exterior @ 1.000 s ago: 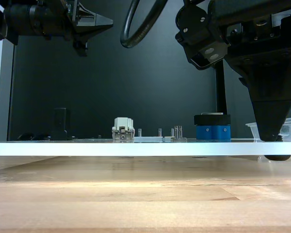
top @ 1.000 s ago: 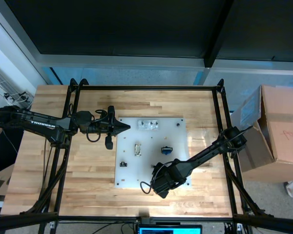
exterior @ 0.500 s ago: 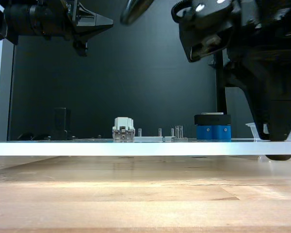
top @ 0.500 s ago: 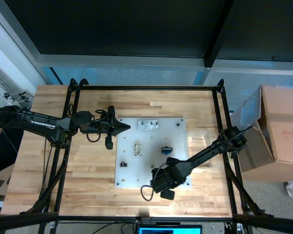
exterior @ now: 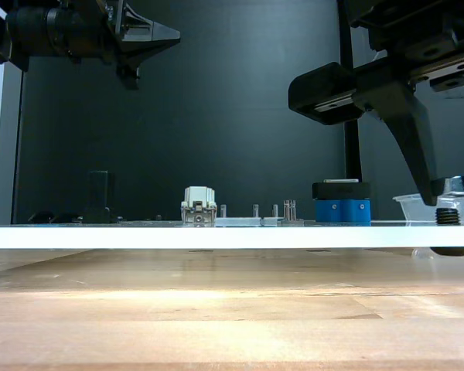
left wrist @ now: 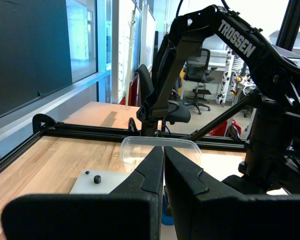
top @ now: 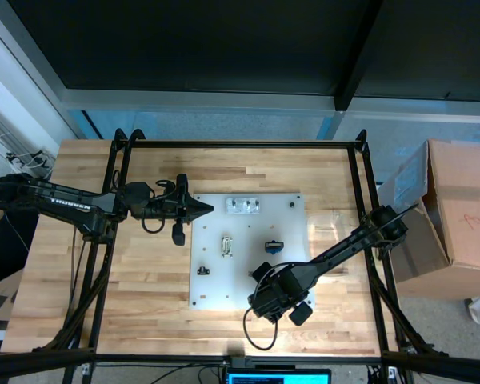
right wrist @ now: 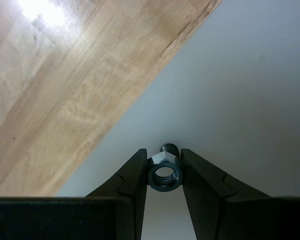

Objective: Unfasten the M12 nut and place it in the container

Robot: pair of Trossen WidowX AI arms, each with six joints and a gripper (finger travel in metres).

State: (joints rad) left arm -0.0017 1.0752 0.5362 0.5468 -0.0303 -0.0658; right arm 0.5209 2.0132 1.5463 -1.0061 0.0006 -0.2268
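My right gripper (right wrist: 164, 169) is shut on the small silver nut (right wrist: 165, 173), whose open hole faces the wrist camera. The black ribbed stud (right wrist: 170, 148) shows just beyond the nut, apart from it. In the low view the nut (exterior: 454, 186) hangs a little above the stud (exterior: 447, 217), whose ribs are bare. From above, the right gripper (top: 286, 300) points down over the near right edge of the white board (top: 224, 280) and hides both. My left gripper (top: 204, 209) is shut and empty, raised over the board's far left edge.
The clear container (top: 330, 222) lies on the table right of the board, also the container (left wrist: 140, 143) ahead of the left fingers. A blue block (exterior: 341, 202) and a white connector (exterior: 197, 207) stand mid-board. Black frame rails ring the table.
The right wrist has rotated and its cable loop has swung toward the near edge. The nut has come up off the stud, which now shows bare. The left arm is unchanged.
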